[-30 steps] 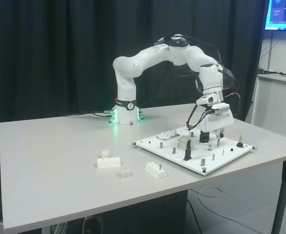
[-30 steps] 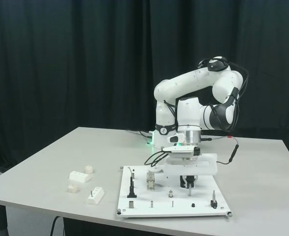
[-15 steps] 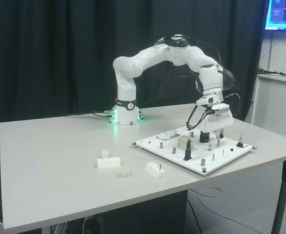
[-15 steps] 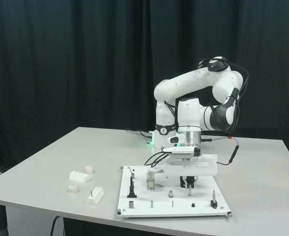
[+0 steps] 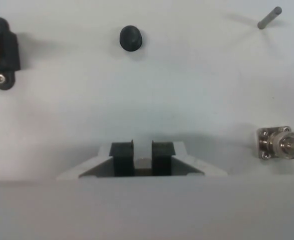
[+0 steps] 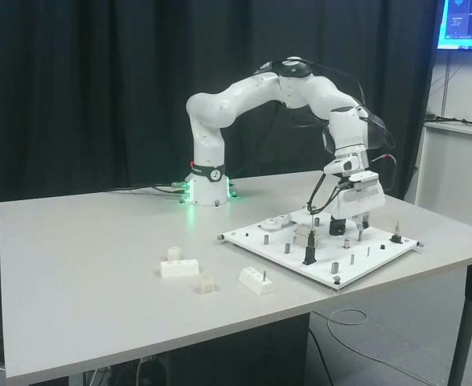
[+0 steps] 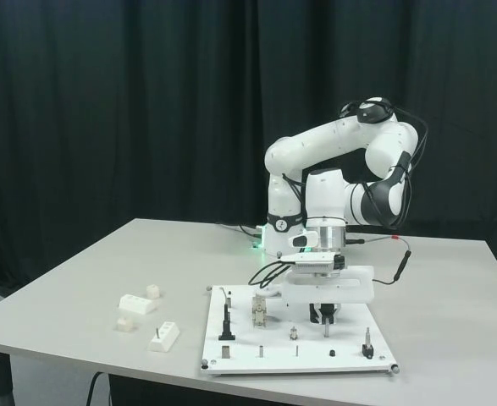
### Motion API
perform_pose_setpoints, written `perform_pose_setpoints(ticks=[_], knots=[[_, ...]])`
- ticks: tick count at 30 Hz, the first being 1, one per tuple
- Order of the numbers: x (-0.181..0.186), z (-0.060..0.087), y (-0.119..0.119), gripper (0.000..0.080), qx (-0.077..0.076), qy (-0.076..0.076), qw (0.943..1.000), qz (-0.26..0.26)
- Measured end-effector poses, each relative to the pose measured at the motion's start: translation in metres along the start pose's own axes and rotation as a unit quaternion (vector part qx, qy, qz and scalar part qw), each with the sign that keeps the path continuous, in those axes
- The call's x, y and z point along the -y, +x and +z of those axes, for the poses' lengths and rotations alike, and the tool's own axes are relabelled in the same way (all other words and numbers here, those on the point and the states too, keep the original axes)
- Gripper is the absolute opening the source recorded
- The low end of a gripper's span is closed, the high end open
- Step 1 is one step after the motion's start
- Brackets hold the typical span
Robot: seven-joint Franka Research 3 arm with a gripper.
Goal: Insert square peg 2.
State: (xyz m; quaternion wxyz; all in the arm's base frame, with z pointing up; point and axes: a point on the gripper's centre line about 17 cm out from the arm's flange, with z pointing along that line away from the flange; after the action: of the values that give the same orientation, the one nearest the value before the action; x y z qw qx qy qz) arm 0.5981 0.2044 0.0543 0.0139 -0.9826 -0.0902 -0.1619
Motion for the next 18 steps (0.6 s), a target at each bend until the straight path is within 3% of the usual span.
perform_pose_setpoints(ticks=[18], knots=[[0.0003,0.0003,-0.0004,0.0071,0.000,0.000,1.0000,-0.003]])
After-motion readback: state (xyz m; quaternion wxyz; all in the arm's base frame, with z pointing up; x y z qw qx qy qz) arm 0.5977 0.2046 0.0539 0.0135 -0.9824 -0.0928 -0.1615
